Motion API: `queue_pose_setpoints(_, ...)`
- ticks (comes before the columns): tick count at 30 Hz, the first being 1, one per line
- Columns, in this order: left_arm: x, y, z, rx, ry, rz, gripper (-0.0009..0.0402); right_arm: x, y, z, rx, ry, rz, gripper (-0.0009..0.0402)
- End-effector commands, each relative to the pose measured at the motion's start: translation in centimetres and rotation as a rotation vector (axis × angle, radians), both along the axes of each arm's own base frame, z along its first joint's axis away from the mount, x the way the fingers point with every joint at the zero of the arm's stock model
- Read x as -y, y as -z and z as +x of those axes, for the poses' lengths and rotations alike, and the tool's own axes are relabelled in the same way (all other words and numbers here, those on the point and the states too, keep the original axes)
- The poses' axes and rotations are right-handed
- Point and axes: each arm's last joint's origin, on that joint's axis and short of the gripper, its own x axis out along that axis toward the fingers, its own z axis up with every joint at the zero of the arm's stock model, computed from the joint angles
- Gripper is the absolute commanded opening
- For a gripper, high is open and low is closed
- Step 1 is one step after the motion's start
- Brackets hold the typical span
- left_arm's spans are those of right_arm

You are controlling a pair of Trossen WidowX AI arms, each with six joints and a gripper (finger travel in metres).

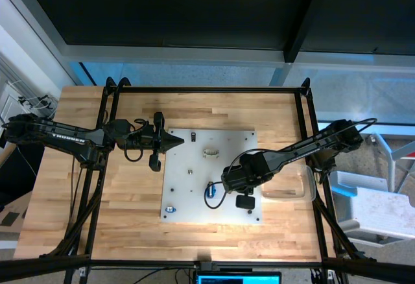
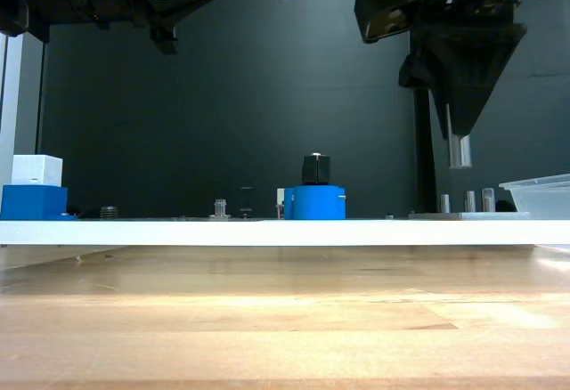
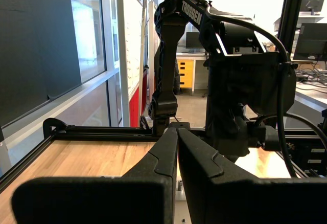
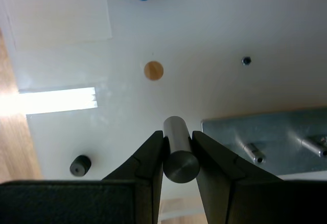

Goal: Pick the 16mm cylinder and place it in the taskboard

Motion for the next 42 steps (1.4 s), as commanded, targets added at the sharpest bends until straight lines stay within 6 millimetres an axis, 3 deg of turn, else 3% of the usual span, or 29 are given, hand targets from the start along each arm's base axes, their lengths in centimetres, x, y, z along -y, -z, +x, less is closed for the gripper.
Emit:
queue_pose_setpoints(1,0.0,0.0,0.0,0.000,0.000,0.000,0.0000,0.0,0.3,0.5,0.012,0.005,0.005,0.0023)
queue_pose_setpoints(22,0.0,0.0,0.0,0.000,0.000,0.000,0.0000,-0.6,1.9,2.8,0.008,-0.009,0.009,0.0023)
queue_pose_setpoints(42,0.0,0.0,0.0,0.000,0.000,0.000,0.0000,-0.9,3.1,3.6,0.009,-0.007,0.019,0.0023)
